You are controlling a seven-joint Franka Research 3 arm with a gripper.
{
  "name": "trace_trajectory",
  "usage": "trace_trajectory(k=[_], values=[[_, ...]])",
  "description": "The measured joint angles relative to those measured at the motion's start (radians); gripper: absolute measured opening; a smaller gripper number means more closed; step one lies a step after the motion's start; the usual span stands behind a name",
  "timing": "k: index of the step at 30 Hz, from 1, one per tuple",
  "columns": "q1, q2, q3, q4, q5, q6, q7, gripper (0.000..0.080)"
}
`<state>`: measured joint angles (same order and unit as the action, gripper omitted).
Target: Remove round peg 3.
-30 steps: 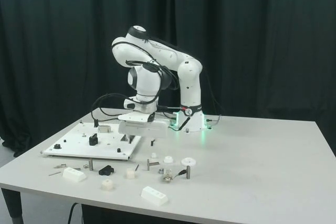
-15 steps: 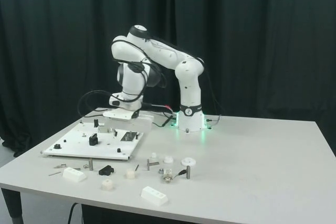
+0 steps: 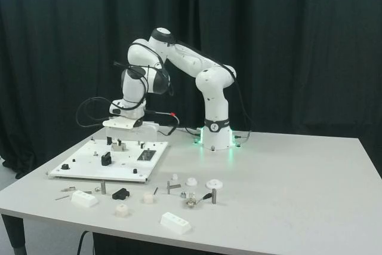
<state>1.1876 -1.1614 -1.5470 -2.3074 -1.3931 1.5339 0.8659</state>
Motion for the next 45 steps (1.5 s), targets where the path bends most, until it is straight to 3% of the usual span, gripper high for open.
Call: trace_trajectory(k=[17, 29, 45], values=[[-0.259, -0.019, 0.034, -0.071, 0.0, -0.012, -0.149, 0.08], [-0.424, -0.039, 0.035, -0.111, 0.0, -0.015, -0.248, 0.08], [-0.612, -0.092, 0.031, -0.177, 0.0, -0.007, -0.363, 0.08]])
